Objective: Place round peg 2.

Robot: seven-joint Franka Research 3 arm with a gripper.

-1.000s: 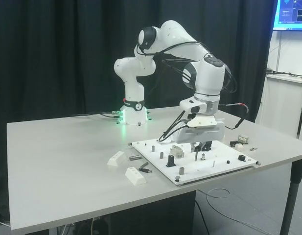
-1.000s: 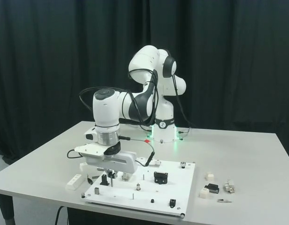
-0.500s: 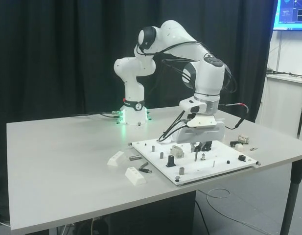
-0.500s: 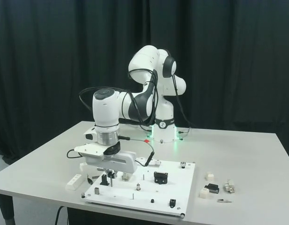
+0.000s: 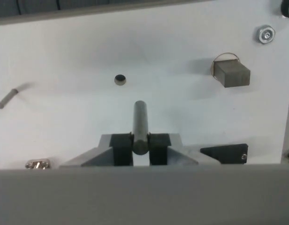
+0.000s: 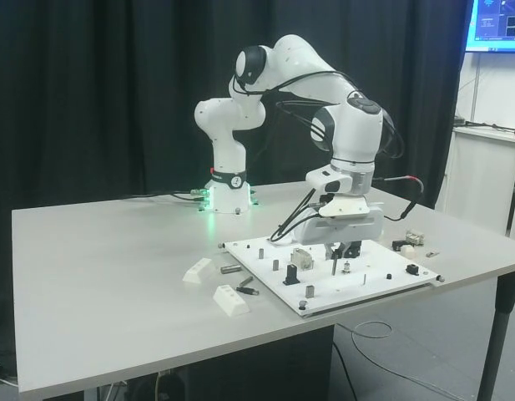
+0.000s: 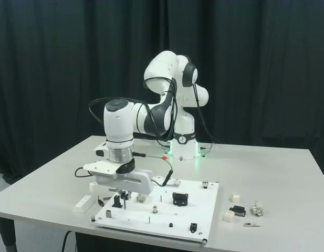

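Above the white board (image 6: pixel 336 280) on the grey surface (image 6: pixel 107 276), the tool (image 5: pixel 140 149) is gripping the grey round peg (image 5: pixel 140 125) between narrow fingers; a small round hole (image 5: pixel 120 80) is lying near the peg's tip, toward eleven o'clock.

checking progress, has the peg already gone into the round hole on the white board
No, the claw is shut on the peg, whose tip is short of the empty hole in the white board.

White arm (image 7: pixel 151 113) bends low over white board (image 7: pixel 188 212), fingers apparently hidden
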